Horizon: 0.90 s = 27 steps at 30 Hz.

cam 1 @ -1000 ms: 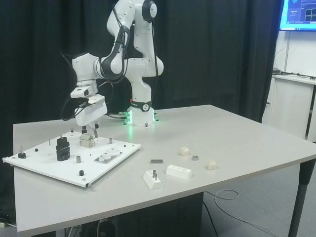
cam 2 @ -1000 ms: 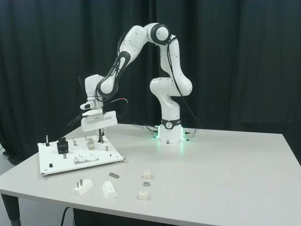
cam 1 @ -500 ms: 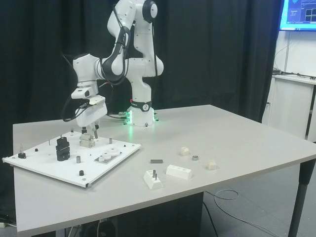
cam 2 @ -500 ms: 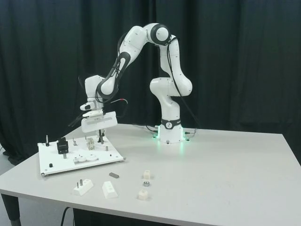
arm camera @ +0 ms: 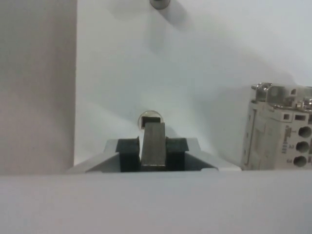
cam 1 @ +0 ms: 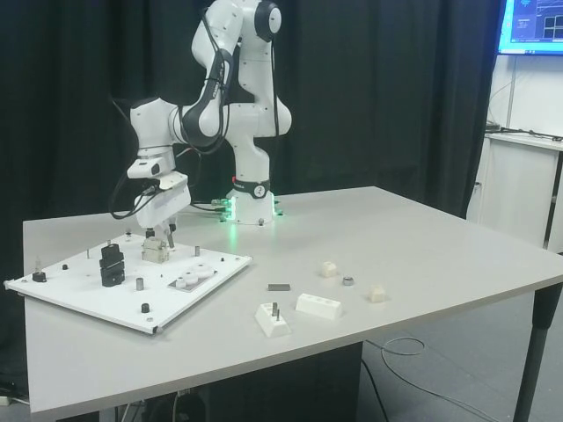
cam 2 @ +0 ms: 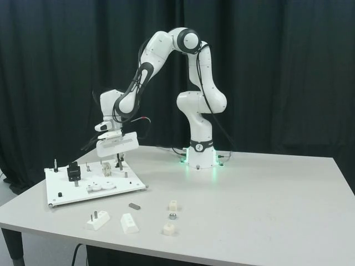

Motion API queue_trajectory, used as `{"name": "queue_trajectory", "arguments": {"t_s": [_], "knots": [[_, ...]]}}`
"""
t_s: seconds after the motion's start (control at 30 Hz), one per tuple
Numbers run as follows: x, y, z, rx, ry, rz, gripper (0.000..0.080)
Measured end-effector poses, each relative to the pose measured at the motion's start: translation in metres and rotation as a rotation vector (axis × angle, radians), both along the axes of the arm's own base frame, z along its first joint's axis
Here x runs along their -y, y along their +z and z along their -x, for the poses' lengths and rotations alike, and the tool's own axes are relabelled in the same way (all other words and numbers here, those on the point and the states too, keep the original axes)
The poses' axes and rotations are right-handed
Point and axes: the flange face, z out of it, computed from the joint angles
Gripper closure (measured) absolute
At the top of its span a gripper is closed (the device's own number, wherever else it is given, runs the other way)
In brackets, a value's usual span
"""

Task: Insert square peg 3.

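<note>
Square peg [arm camera: 153,145] clamped in one gripper [arm camera: 152,151], over one round hole [arm camera: 150,118], white board [arm camera: 204,58] beneath.

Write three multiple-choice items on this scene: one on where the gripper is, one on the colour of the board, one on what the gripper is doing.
1. Where is the gripper?
A. over the white board
B. over the loose blocks at the table's front
C. beside the arm's base

2. What colour is the board?
A. black
B. white
C. green

3. What is the gripper's state?
A. open, holding nothing
B. shut on a white block
C. shut on the square peg

Answers:
1 A, both room views show it above the board.
2 B, the board is white on the grey table.
3 C, the wrist view shows the peg clamped between the fingers.
</note>
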Motion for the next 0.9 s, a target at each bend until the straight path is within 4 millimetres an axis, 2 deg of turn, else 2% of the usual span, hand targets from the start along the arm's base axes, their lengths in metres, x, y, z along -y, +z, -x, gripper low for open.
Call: {"name": "queue_trajectory", "arguments": {"t_s": [0.9], "knots": [[-0.0003, -0.0100, 0.0037, 0.013, -0.017, -0.017, 0.0695]]}}
